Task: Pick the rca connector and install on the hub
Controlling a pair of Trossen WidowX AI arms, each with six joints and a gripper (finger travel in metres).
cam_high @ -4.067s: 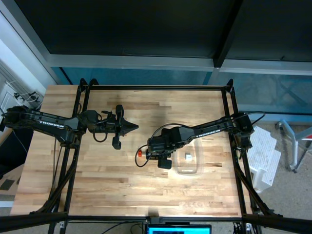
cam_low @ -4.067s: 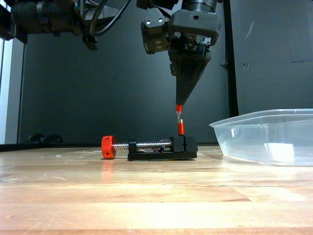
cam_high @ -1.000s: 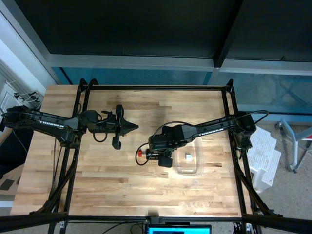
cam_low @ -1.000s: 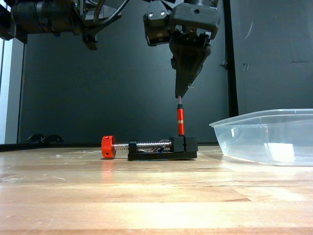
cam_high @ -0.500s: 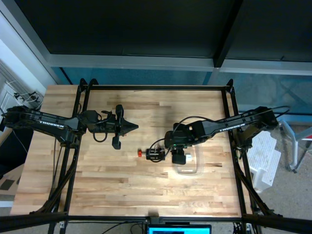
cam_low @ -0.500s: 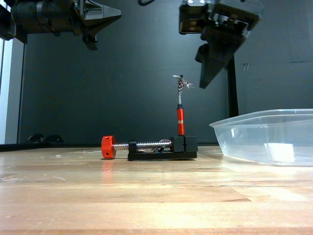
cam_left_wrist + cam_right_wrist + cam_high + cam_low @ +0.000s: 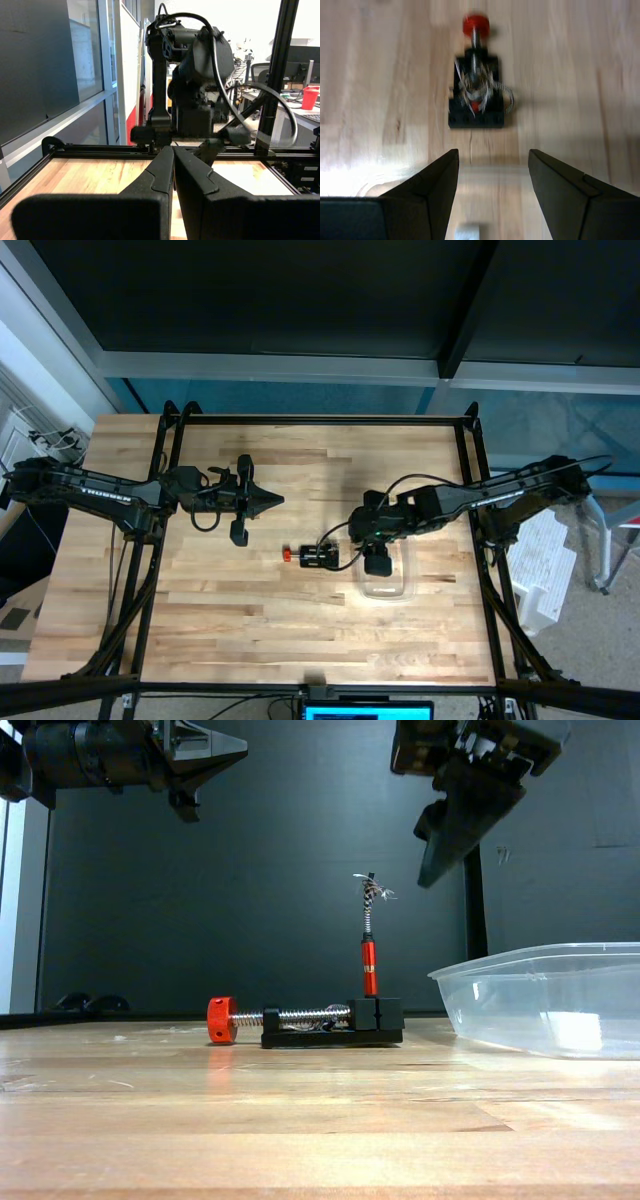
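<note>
Rca connector (image 7: 369, 968) upright in hub (image 7: 380, 1018), desk centre. Right gripper (image 7: 492, 156) spread, high beside it. Left gripper (image 7: 173, 151) pressed together, aloft toward left edge.

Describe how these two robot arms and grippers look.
Both arms are slim, matte black, with looping black cables; the left arm bears white lettering. The left gripper, over the wooden table's left half, and right gripper, above the clear plastic tray's edge, have wedge-shaped black fingers.

Clear plastic tray (image 7: 540, 1005) holds a white cube (image 7: 466, 232) on wooden table (image 7: 200, 590).
</note>
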